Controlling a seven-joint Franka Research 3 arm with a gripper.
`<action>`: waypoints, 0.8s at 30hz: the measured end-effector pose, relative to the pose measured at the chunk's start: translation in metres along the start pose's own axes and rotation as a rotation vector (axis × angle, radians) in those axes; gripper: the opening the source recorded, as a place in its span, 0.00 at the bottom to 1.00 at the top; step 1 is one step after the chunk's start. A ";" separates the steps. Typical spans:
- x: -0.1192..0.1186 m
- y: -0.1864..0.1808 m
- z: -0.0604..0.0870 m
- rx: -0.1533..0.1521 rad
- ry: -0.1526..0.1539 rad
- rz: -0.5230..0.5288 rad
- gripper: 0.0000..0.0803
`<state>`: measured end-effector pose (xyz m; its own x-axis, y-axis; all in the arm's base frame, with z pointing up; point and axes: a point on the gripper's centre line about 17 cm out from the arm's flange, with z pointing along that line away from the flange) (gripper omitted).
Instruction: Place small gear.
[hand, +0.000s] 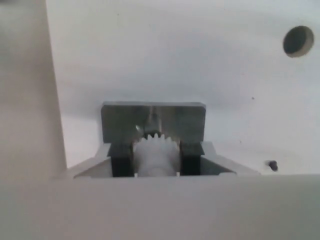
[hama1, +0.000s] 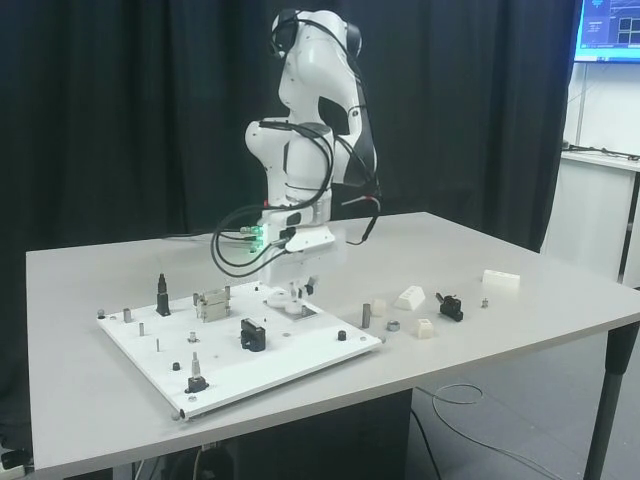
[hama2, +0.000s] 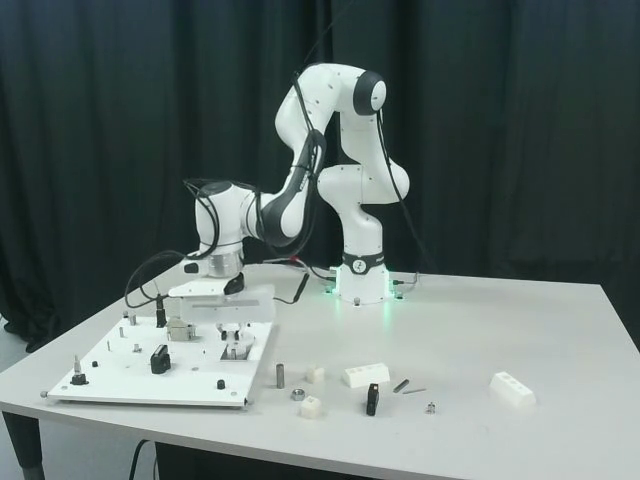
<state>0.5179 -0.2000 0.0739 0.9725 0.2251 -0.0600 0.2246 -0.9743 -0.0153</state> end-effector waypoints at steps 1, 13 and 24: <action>0.000 0.000 -0.002 0.002 0.001 0.001 0.24; 0.001 0.002 -0.013 0.008 0.006 0.004 0.24; 0.005 0.001 -0.016 0.009 0.007 -0.001 0.24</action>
<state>0.5236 -0.2002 0.0900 0.9727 0.2257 -0.0531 0.2247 -0.9741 -0.0240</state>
